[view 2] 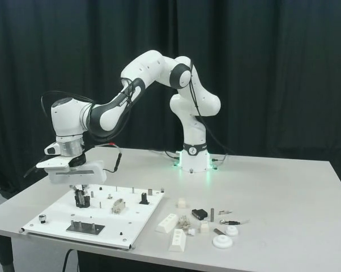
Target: Place round peg 4.
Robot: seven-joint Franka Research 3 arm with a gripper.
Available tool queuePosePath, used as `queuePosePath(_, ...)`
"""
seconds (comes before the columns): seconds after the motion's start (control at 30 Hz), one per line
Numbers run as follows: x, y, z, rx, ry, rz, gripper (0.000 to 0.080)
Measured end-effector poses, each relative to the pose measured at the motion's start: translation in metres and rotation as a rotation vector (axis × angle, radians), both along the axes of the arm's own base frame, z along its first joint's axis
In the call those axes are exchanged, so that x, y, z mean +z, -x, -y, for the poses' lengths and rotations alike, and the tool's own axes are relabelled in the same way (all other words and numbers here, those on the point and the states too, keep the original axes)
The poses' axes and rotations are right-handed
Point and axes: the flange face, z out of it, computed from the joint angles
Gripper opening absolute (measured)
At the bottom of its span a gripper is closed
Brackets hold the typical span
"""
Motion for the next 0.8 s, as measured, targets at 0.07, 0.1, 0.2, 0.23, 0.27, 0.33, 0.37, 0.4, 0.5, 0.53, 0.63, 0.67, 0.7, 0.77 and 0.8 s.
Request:
queuePosePath(0.07, 0.002, -0.001, -0.007, 0.007, -0.012, -0.011, 0.0150)
queuePosePath(0.1, 0.004, -0.001, -0.010, 0.010, -0.018, -0.016, 0.0150)
queuePosePath(0.2, 0.007, -0.002, -0.022, 0.017, -0.041, -0.031, 0.0150)
queuePosePath(0.23, 0.008, -0.002, -0.026, 0.018, -0.049, -0.036, 0.0150)
queuePosePath(0.27, 0.009, -0.002, -0.031, 0.019, -0.057, -0.040, 0.0150)
queuePosePath(0.33, 0.011, -0.002, -0.040, 0.023, -0.069, -0.049, 0.0150)
queuePosePath(0.37, 0.012, -0.002, -0.045, 0.023, -0.074, -0.054, 0.0150)
queuePosePath(0.4, 0.013, -0.002, -0.050, 0.025, -0.079, -0.057, 0.0150)
queuePosePath(0.5, 0.015, -0.001, -0.066, 0.025, -0.088, -0.066, 0.0150)
queuePosePath(0.53, 0.015, -0.001, -0.072, 0.024, -0.091, -0.068, 0.0150)
queuePosePath(0.63, 0.016, 0.000, -0.091, 0.024, -0.099, -0.078, 0.0150)
queuePosePath(0.67, 0.016, 0.001, -0.097, 0.023, -0.101, -0.081, 0.0150)
queuePosePath(0.7, 0.017, 0.001, -0.103, 0.023, -0.103, -0.084, 0.0150)
queuePosePath(0.77, 0.017, 0.002, -0.116, 0.024, -0.107, -0.089, 0.0150)
queuePosePath(0.8, 0.018, 0.002, -0.122, 0.025, -0.108, -0.091, 0.0150)
